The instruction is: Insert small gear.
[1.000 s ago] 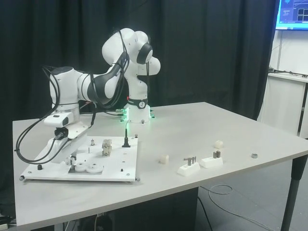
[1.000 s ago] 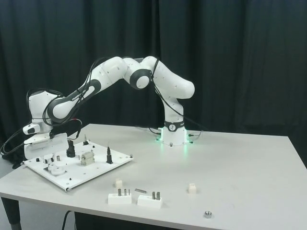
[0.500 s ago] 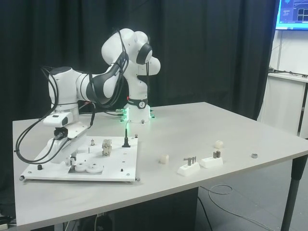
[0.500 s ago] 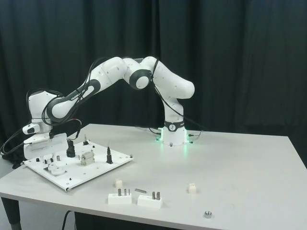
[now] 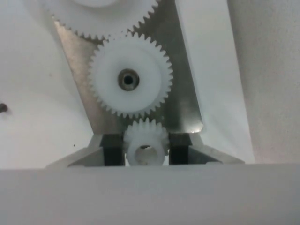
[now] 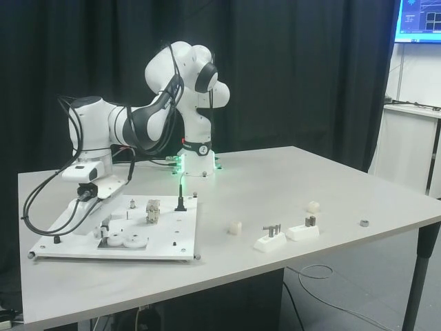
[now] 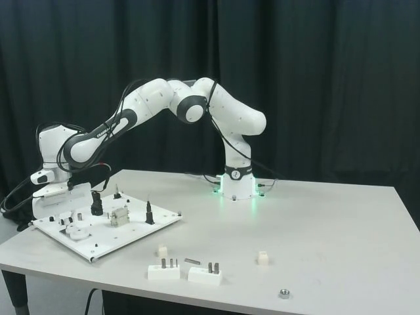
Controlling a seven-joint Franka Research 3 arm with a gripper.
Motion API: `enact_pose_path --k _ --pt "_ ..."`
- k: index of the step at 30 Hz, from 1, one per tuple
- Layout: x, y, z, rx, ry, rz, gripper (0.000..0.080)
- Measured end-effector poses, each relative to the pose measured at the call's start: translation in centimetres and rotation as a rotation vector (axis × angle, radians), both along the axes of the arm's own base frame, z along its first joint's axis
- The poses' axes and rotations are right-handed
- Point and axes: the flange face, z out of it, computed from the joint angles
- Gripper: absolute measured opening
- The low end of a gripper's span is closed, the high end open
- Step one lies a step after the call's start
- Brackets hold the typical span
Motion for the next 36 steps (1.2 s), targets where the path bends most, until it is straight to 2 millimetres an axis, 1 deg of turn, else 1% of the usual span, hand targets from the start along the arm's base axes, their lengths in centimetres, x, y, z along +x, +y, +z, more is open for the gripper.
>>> enact_pose_path --k 10,29,36 --pt "0.03 0.00 0.00 -0.003 -0.005 0.114 0.0199" --pt "0.11 0.07 -0.18 -0.007 -0.008 0.201 0.0199" --pt "0.11 0.07 -0.25 -0.007 -0.007 0.194 0.0199"
